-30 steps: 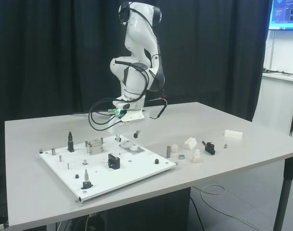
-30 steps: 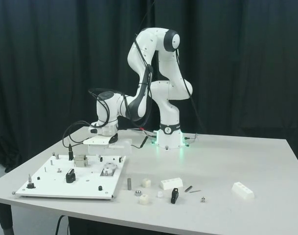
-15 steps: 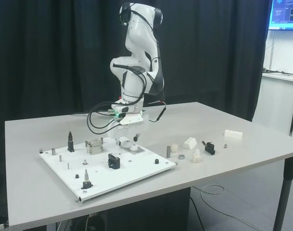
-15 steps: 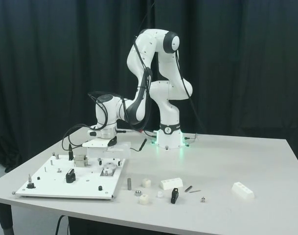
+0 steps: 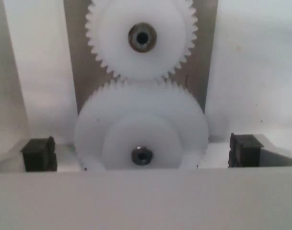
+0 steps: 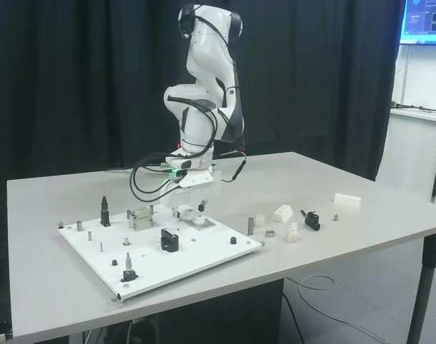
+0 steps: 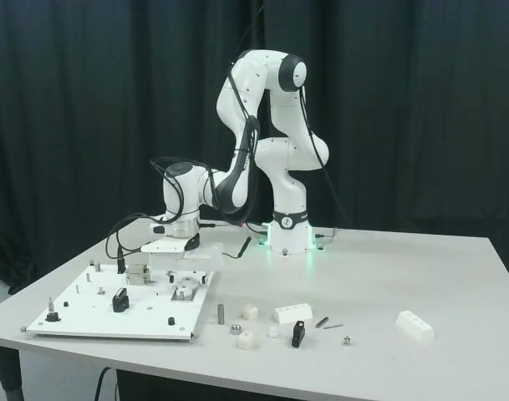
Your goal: Remove large gear.
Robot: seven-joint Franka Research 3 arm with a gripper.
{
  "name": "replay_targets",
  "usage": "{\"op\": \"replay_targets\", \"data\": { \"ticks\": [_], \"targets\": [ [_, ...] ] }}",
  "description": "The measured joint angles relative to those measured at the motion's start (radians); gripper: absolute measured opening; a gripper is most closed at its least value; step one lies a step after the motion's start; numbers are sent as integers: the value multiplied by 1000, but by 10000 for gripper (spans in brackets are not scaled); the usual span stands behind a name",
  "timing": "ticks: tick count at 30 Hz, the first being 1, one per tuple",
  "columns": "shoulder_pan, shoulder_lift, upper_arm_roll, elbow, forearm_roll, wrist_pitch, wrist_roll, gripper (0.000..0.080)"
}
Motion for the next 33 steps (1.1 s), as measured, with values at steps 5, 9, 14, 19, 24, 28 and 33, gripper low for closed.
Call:
{"op": "replay_targets", "data": {
  "ticks": [5,9,14,19,24,28,33],
  "targets": [
    [0,0,0,0,2,0,-1,800],
    [0,2,0,0,11,0,-3,800],
    [0,6,0,0,31,0,-19,800],
    [0,14,0,0,42,2,-28,800],
    [0,18,0,1,53,6,-43,800],
    [0,21,0,2,63,8,-47,800],
    [0,23,-3,6,69,10,-47,800]
  ]
}}
